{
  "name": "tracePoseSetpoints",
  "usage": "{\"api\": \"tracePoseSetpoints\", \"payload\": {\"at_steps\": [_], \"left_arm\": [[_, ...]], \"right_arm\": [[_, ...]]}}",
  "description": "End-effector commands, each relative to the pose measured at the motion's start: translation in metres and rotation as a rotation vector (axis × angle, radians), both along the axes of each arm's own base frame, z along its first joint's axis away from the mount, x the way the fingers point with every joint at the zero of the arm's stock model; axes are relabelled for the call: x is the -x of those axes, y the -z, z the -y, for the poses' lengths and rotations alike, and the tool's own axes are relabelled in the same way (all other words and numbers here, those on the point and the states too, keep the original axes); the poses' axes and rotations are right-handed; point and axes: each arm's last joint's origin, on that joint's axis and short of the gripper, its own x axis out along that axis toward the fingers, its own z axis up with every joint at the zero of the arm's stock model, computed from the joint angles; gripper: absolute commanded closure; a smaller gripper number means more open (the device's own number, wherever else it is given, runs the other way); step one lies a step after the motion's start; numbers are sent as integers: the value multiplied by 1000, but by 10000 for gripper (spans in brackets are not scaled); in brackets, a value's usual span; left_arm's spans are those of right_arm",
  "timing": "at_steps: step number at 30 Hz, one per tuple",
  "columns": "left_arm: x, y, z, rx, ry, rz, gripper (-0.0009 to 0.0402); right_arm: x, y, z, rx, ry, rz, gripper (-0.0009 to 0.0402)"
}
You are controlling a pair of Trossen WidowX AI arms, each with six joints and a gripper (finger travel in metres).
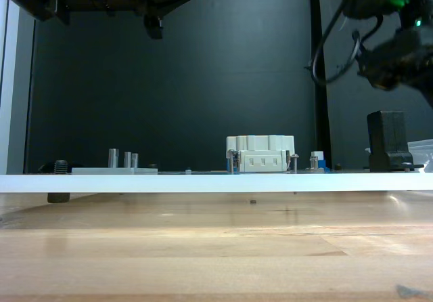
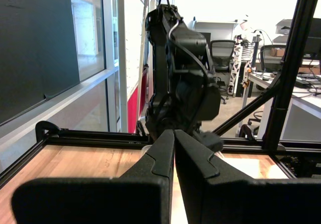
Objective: Pick the 16mm bar and place in it's hole on the taskboard
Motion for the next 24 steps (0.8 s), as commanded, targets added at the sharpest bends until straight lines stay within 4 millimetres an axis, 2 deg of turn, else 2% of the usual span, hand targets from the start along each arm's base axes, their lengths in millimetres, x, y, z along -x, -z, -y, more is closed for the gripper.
{"api": "tracePoseSetpoints", "payload": {"at_steps": [1,7,13,19,24], "left_arm": [[0,0,0,0,0,0,393],[0,0,0,0,0,0,393],[0,0,0,0,0,0,393],[0,0,0,0,0,0,393],[0,0,0,0,0,0,393]], "right_arm": [[-2,-14,-1,5,-135,9,389],[-5,-38,-2,15,-370,9,389],[-18,-59,-6,14,-598,66,389],[-34,-71,-10,-7,-785,47,389],[-47,-78,-13,3,-862,46,389]]}}
